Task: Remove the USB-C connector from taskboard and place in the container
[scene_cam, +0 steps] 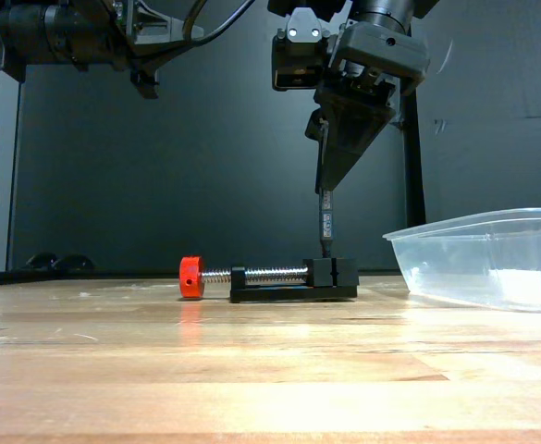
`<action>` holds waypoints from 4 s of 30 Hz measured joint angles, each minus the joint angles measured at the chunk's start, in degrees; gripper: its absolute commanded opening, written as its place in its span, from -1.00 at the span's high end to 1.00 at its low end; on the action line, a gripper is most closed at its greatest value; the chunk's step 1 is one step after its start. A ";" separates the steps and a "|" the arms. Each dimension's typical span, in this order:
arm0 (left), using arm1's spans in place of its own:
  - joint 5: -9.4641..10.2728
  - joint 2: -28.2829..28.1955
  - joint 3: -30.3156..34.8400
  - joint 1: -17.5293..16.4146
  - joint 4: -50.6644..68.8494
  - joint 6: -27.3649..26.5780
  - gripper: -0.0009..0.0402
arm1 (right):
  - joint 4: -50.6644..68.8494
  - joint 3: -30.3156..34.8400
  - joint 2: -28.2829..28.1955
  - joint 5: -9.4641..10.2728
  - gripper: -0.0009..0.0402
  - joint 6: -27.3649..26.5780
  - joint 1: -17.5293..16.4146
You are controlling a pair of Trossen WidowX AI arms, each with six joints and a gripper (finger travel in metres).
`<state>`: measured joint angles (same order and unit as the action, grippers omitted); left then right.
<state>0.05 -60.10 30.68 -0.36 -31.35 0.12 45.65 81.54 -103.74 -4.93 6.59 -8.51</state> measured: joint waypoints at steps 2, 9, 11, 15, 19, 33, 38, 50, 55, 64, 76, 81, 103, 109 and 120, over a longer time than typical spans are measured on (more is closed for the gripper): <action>0.00 0.00 0.02 0.00 0.00 0.00 0.96 | -0.07 -0.31 0.00 0.00 0.46 0.02 0.00; -0.02 0.00 0.00 0.00 0.00 -0.02 0.96 | -0.33 -0.46 0.02 0.02 0.60 0.00 0.00; -0.02 0.00 0.02 0.00 0.00 0.00 0.96 | -0.46 -0.46 0.02 0.02 0.63 -0.02 0.00; -0.02 0.00 0.00 0.00 0.00 0.00 0.96 | -0.61 -0.46 0.02 0.02 0.71 -0.04 0.00; 0.00 0.00 0.00 0.00 0.00 -0.02 0.96 | -0.68 -0.46 0.04 0.02 0.80 -0.04 0.00; 0.00 0.00 0.00 0.00 0.00 0.00 0.96 | -0.68 -0.46 0.11 0.13 0.95 -0.07 0.00; -0.02 0.00 0.02 0.00 0.02 0.00 0.96 | -0.68 -0.46 0.22 0.13 0.96 -0.04 0.00; -0.02 0.00 0.00 0.00 0.00 0.00 0.96 | -1.05 -0.26 2.67 -0.33 0.96 -0.04 0.02; -0.02 0.00 0.02 0.00 0.00 -0.02 0.96 | 0.24 0.46 3.06 -1.51 0.96 -0.09 0.00; -0.02 0.00 0.00 0.00 0.00 0.00 0.96 | 1.16 0.50 4.61 -1.55 0.96 -0.07 -0.09; -0.02 0.00 0.00 0.00 0.00 -0.02 0.96 | 1.44 -7.65 13.31 -1.51 0.96 0.39 -0.55; 0.00 0.00 0.00 0.00 0.00 0.00 0.96 | 1.25 -12.81 17.94 -1.51 0.96 0.42 -0.92; -0.02 0.00 0.02 0.00 0.00 0.00 0.96 | 1.29 -28.17 28.83 -1.51 0.96 2.19 -5.01; 0.00 0.00 0.00 0.00 0.00 0.00 0.96 | 1.22 -29.62 29.14 -1.53 0.96 3.56 -5.20; 0.00 0.00 0.00 0.00 0.00 0.00 0.96 | -0.50 -29.66 29.14 -3.04 0.67 4.76 -6.40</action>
<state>0.05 -60.10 30.68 -0.36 -31.35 0.12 45.15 51.88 -74.61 -7.97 11.35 -14.92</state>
